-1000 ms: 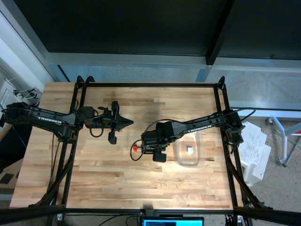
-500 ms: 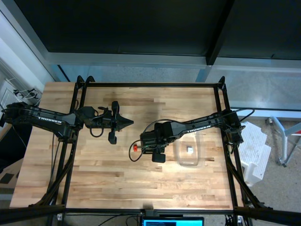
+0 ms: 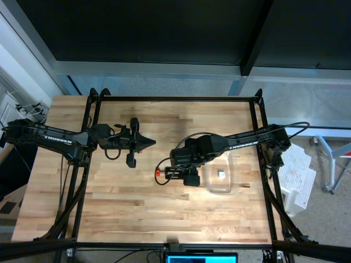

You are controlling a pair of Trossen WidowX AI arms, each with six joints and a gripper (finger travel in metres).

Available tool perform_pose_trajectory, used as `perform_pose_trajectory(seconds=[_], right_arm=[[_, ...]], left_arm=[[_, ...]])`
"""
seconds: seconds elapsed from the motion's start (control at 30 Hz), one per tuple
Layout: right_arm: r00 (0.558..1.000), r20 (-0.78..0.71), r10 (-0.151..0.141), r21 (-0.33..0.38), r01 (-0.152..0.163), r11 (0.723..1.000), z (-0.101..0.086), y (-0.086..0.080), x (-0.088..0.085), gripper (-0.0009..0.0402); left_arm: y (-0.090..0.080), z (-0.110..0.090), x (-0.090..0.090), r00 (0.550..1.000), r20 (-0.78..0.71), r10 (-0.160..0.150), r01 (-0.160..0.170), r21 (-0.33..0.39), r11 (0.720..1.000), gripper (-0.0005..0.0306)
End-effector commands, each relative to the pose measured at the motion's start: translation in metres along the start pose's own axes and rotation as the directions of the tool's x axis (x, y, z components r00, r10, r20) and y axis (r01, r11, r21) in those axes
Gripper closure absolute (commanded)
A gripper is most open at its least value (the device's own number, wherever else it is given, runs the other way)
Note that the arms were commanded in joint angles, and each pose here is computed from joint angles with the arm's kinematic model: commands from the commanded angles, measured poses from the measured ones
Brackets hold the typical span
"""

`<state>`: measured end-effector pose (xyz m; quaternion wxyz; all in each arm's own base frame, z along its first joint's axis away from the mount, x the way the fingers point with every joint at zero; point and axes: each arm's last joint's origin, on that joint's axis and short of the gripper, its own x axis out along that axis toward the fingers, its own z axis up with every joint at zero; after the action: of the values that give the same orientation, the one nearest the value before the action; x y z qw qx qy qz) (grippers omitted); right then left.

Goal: Pick the USB-C connector and install on taskboard

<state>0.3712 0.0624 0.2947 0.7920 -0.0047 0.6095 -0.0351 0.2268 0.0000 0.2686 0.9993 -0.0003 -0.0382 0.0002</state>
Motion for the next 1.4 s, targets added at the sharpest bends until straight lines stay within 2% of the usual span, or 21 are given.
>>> perform_pose_trajectory(seconds=[0.03, 0.43, 0.57, 0.7, 0.83, 1.0, 1.1, 1.33, 1.37, 1.4], right_arm=[[1.0, -0.006, -0.001, -0.003, 0.001, 1.0, -0.004, -0.002, -0.008, 0.0178], [1.0, 0.007, 0.002, -0.015, -0.002, 1.0, -0.005, -0.002, -0.012, 0.0181], [0.999, 0.05, 0.009, -0.032, -0.008, 0.999, -0.005, -0.004, -0.02, 0.019], [0.987, 0.156, 0.028, -0.051, -0.02, 0.998, -0.003, -0.007, -0.036, 0.0199], [0.965, 0.259, 0.038, -0.059, -0.024, 0.998, -0.004, -0.015, -0.051, 0.0208], [0.934, 0.355, 0.03, -0.041, -0.017, 0.999, -0.009, -0.031, -0.059, 0.022], [0.915, 0.404, 0.021, -0.031, -0.009, 0.999, -0.016, -0.039, -0.06, 0.023], [0.839, 0.544, 0.001, 0.006, -0.005, 1.0, -0.038, -0.057, -0.058, 0.0274], [0.827, 0.562, 0.002, 0.005, -0.006, 1.0, -0.042, -0.059, -0.058, 0.0282], [0.815, 0.579, 0.016, -0.006, -0.015, 1.0, -0.045, -0.061, -0.057, 0.0291]], left_arm=[[0.0, 0.0, 0.0, 1.0, 0.0, 0.0, 0.0, 0.0, 1.0, 0.03], [0.0, 0.0, 0.0, 1.0, 0.0, 0.0, 0.0, 0.0, 1.0, 0.03], [0.0, 0.0, 0.0, 1.0, 0.0, 0.0, 0.0, 0.0, 1.0, 0.03], [0.0, 0.0, 0.0, 1.0, 0.0, 0.0, 0.0, 0.0, 1.0, 0.03], [0.0, 0.0, 0.0, 1.0, 0.0, 0.0, 0.0, 0.0, 1.0, 0.03], [0.0, 0.0, 0.0, 1.0, 0.0, 0.0, 0.0, 0.0, 1.0, 0.03], [0.0, 0.0, 0.0, 1.0, 0.0, 0.0, 0.0, 0.0, 1.0, 0.03], [0.0, 0.0, 0.0, 1.0, 0.0, 0.0, 0.0, 0.0, 1.0, 0.03], [0.0, 0.0, 0.0, 1.0, 0.0, 0.0, 0.0, 0.0, 1.0, 0.03], [0.0, 0.0, 0.0, 1.0, 0.0, 0.0, 0.0, 0.0, 1.0, 0.03]])
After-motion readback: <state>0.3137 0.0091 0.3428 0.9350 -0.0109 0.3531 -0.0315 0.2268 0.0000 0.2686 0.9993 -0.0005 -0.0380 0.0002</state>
